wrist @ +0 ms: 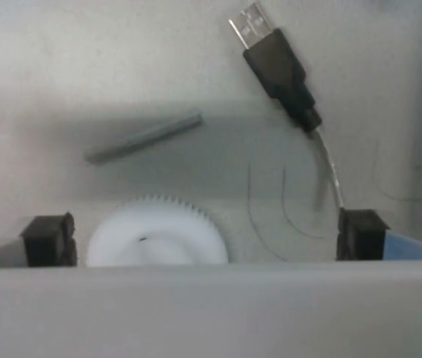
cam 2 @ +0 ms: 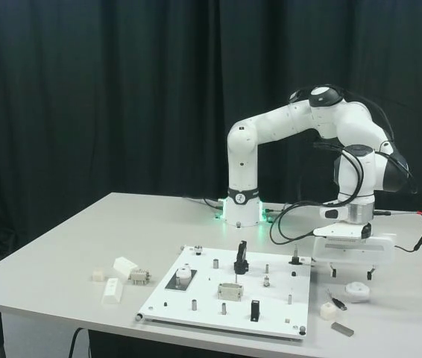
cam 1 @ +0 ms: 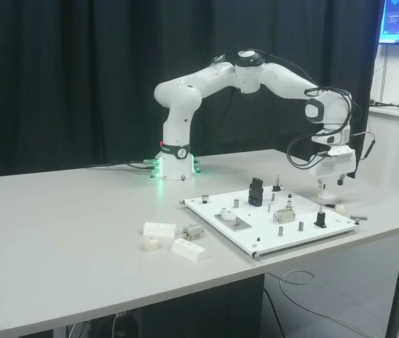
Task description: Remove round peg 2.
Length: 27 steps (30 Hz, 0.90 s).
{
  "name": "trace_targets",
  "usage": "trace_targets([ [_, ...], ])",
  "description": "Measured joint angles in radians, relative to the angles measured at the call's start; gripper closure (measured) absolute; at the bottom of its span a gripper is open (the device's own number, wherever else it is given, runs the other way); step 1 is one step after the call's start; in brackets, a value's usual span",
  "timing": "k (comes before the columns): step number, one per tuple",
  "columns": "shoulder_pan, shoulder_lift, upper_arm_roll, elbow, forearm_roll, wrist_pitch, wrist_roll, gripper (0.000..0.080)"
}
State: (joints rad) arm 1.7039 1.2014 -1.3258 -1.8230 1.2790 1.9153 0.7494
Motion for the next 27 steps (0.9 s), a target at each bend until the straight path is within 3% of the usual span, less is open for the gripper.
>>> trace_targets([
  [1, 0.000, 0.000, 0.000, 0.002, -0.001, 0.000, 0.002, 0.0032],
  [27, -0.008, 0.014, 0.008, 0.029, -0.010, 0.004, 0.024, 0.0003],
])
